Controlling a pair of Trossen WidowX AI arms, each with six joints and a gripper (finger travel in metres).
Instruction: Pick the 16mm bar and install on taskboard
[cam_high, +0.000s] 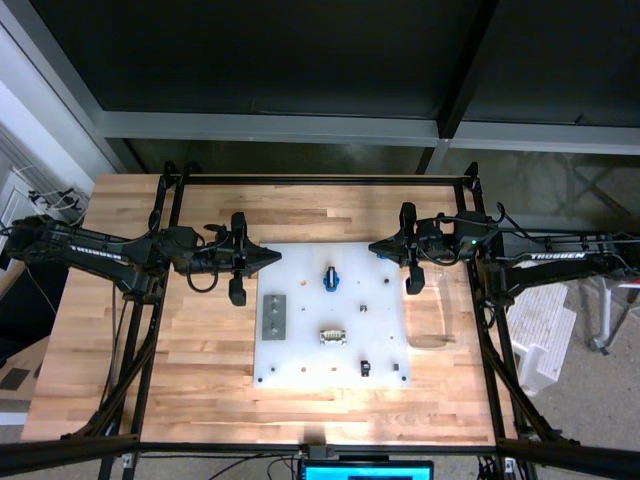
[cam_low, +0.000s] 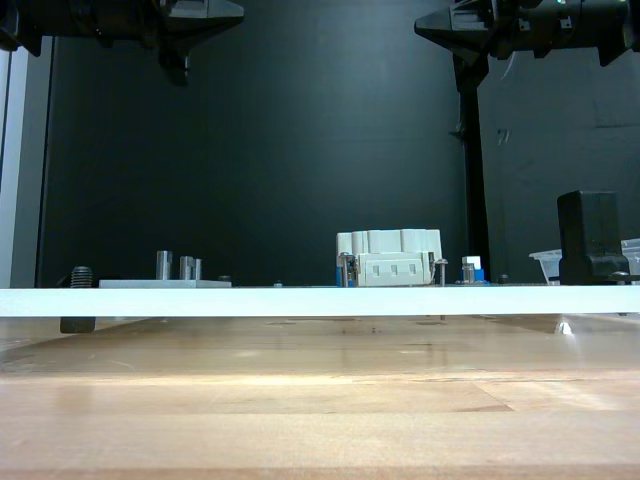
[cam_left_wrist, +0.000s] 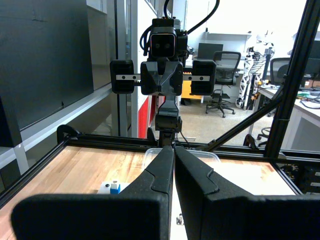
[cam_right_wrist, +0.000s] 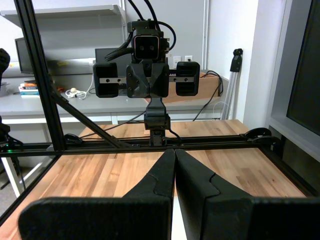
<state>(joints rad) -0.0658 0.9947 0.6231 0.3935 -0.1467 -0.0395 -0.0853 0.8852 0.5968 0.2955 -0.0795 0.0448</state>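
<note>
The white taskboard (cam_high: 300, 350) lies in the middle of the table. Short metal pegs (cam_low: 165, 264) stand on its grey plate (cam_high: 274, 318); whether one of them is the 16mm bar I cannot tell, and I see no bar lying free. My left gripper (cam_high: 277, 257) hovers high over the board's far left corner, shut and holding nothing, its fingertips (cam_left_wrist: 170, 152) pressed together. Facing it, my right gripper (cam_high: 373, 248) hangs over the far right corner, equally shut and empty, with its fingertips (cam_right_wrist: 171, 154) touching. Both are well above the board in the low view.
On the board sit a blue part (cam_high: 331, 278), a beige connector (cam_low: 390, 258) and a black block (cam_low: 590, 238). A clear plastic tray (cam_high: 437, 310) lies on the wood just right of the board. A black frame (cam_high: 320, 178) rims the table.
</note>
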